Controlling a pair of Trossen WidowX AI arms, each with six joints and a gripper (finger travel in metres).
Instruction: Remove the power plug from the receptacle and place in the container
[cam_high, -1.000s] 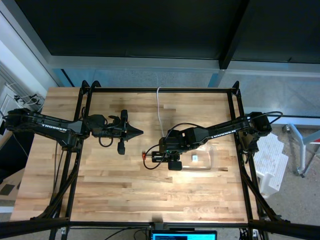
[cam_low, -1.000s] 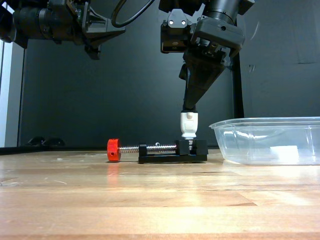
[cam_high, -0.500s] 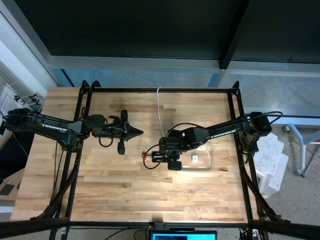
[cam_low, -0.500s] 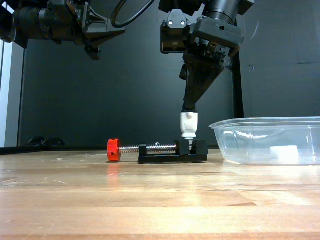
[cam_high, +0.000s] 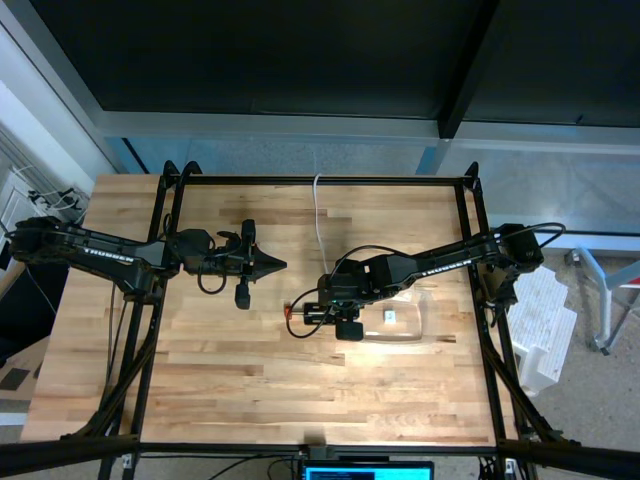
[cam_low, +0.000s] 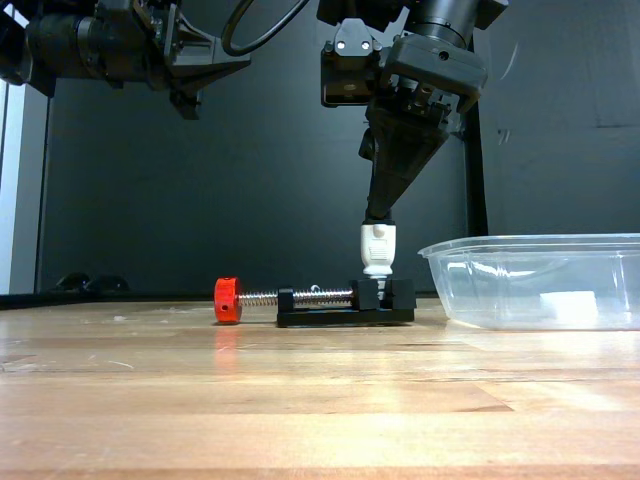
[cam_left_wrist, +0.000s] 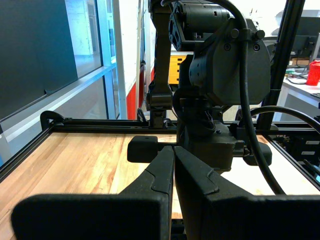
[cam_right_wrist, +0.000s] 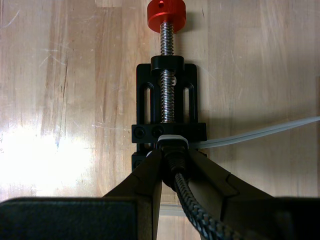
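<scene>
1. The right gripper (cam_low: 378, 212) hangs tip-down over the receptacle (cam_low: 345, 303). Its fingers (cam_right_wrist: 148, 175) are pinched in on the power plug (cam_right_wrist: 173, 156), with only the plug's narrow black body between them. The braided cord stub (cam_right_wrist: 192, 205) runs back up between the fingers.

2. I can spot almost nothing that has changed. Half a second ago the right gripper's head looked very slightly turned, and now it sits as it did a second ago. The fingertips are at the same height over the white face (cam_low: 377, 248) in all three low views.

3. For the task, I'd say the plug is gripped but still seated. No gap shows between it and the white face, so the pull has either not begun or has gained nothing yet.

4. The receptacle lies flat on the counter (cam_high: 250, 370) where it was, with its red tip (cam_low: 227, 300) pointing away from the container (cam_low: 520, 243). Its white cable (cam_high: 318, 215) trails toward the far edge, unmoved.

5. The container sits just beside the receptacle on the right arm's side, holding only its white label (cam_low: 573, 303). It hasn't shifted either.

6. The left gripper (cam_high: 280, 265) is parked high and well apart from all this, its fingers (cam_left_wrist: 160, 172) pressed together on nothing, the same as a second ago.
</scene>
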